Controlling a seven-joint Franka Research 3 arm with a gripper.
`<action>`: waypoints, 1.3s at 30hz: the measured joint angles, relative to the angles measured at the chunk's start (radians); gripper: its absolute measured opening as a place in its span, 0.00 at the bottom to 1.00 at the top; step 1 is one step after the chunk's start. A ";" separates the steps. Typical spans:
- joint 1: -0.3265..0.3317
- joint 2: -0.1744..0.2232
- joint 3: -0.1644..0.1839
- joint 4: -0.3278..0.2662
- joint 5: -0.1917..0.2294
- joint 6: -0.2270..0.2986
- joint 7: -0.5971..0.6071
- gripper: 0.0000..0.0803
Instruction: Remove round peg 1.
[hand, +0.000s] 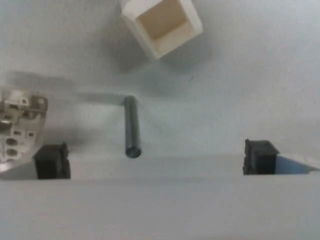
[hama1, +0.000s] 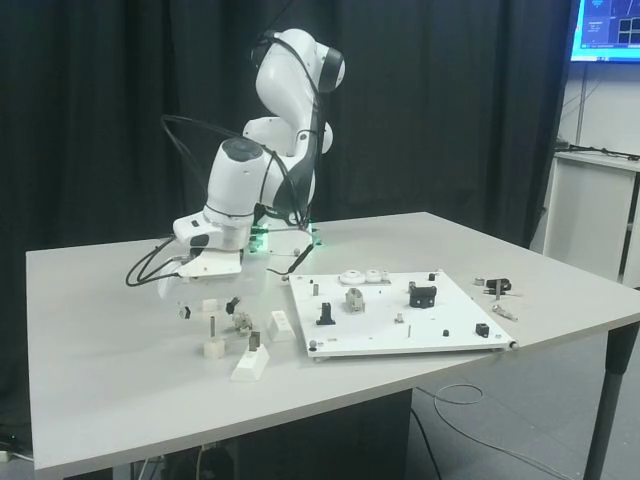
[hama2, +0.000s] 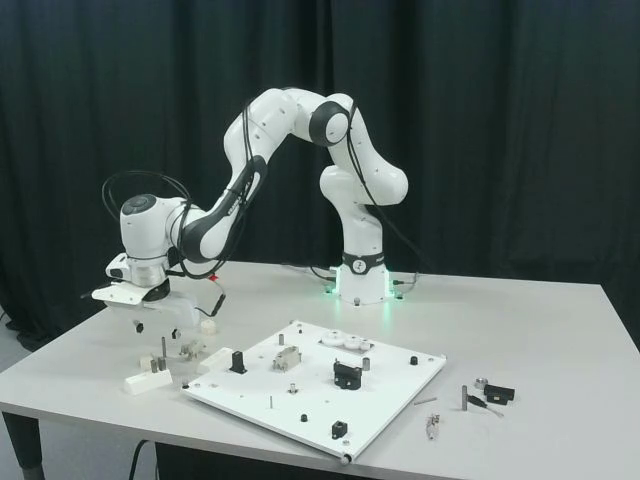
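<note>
Hand (hand: 156, 160) spread wide, holding nothing, hovering above peg (hand: 131, 127). Peg upright in small white block (hama1: 213, 348) on grey tabletop (hama1: 100, 300), clear of both fingertips (hand: 51, 161). Open white box (hand: 162, 25) near peg. White board (hama2: 320, 385) at peg's 3 o'clock, second room view.

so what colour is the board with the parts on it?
White board; clearest in the second room view.

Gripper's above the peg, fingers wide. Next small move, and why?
Probably a straight descent. In the wrist view the round peg stands upright between the two open black fingertips, nearer one than the other, and the gripper sits above it. The room view shows the gripper higher than the peg. Lower, nudge to centre, then close.
</note>
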 joint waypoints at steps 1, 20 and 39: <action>0.000 0.000 0.000 0.008 0.000 -0.010 0.000 0.94; 0.007 0.000 0.000 0.086 0.000 -0.097 0.013 1.00; 0.008 0.000 -0.002 0.092 0.000 -0.107 0.013 1.00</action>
